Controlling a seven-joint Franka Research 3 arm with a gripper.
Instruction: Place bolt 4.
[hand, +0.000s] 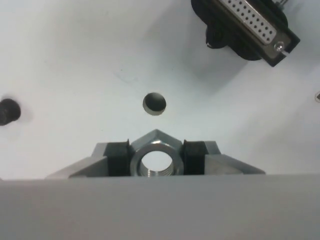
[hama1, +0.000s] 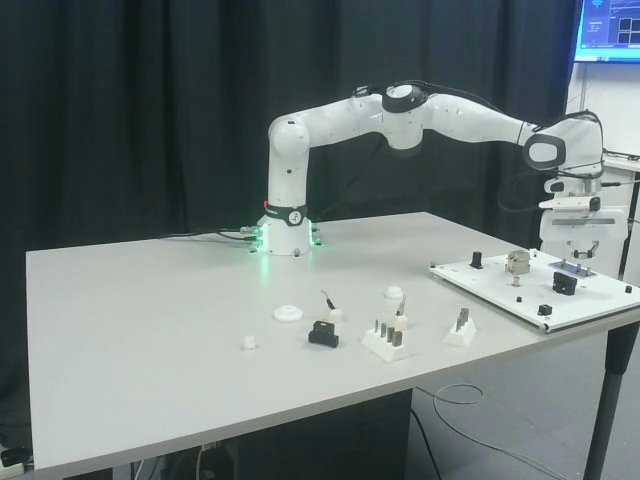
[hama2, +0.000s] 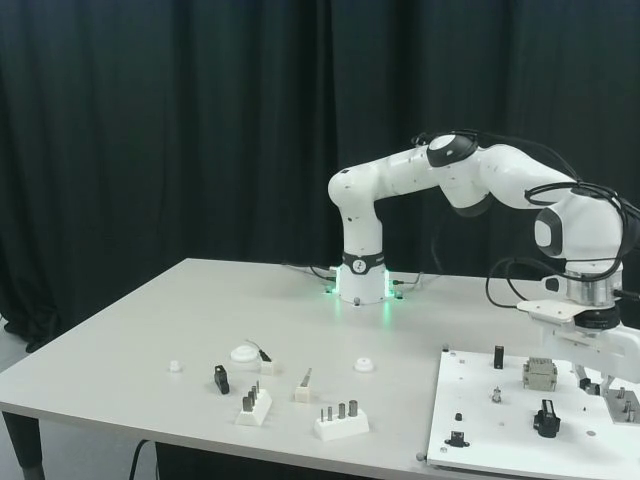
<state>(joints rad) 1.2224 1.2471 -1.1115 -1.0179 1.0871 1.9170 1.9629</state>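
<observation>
Fingers (hand: 117, 157) of my gripper (hand: 156, 160) are closed onto a grey metal hex-headed bolt (hand: 156, 159), one black pad pressed against each side of the head. In the wrist view I look straight down into the hollow threaded bore of that head. Beneath it lies the white assembly board (hand: 75, 60), and a dark round hole (hand: 154, 102) in the board sits near the bolt, apart from it and not under it. A black multi-pin connector with a white face (hand: 247, 25) is mounted on the board farther off, and a small black round knob (hand: 8, 111) stands well apart to one side.

From the first room view, my white arm (hama1: 400, 115) reaches out from its base with green lights (hama1: 283, 235) across the grey table (hama1: 150, 310), and my gripper (hama1: 577, 255) hangs above the far end of the board (hama1: 590, 310). The second room view shows the same board (hama2: 480, 440) at the table's edge with several small black and grey fixtures on it. White holders with grey pins (hama2: 341, 419) stand on the table well away from the board.
</observation>
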